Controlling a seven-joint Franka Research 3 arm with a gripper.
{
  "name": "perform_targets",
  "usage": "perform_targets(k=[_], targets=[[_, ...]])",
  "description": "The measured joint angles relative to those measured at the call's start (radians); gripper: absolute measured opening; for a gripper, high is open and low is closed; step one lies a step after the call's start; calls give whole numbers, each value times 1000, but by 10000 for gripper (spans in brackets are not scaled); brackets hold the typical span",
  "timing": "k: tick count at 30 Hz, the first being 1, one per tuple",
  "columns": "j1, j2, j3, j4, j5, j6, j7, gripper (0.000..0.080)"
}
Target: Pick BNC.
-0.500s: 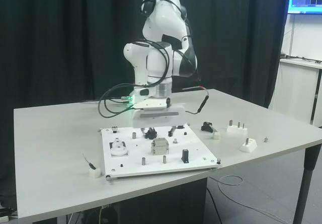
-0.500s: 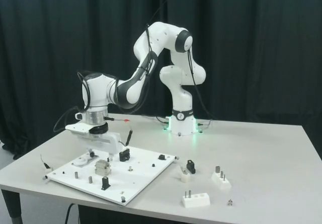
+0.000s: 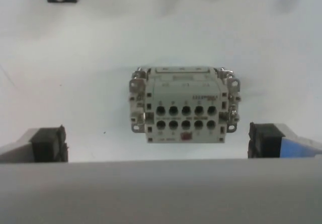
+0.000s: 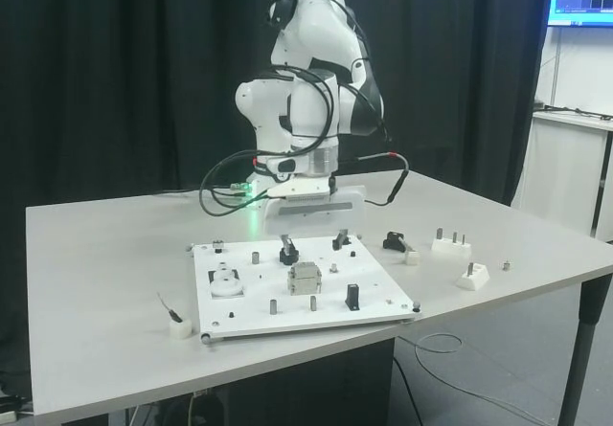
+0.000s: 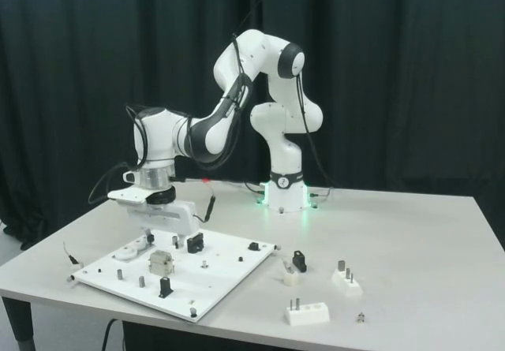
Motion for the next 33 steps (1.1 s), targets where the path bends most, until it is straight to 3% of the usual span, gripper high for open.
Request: perform_targets(k=[16, 33], targets=[[1, -20, -6, -8, -2, 1, -31, 800], [-4, -72, -33, -25, -2, -1, -133, 800]])
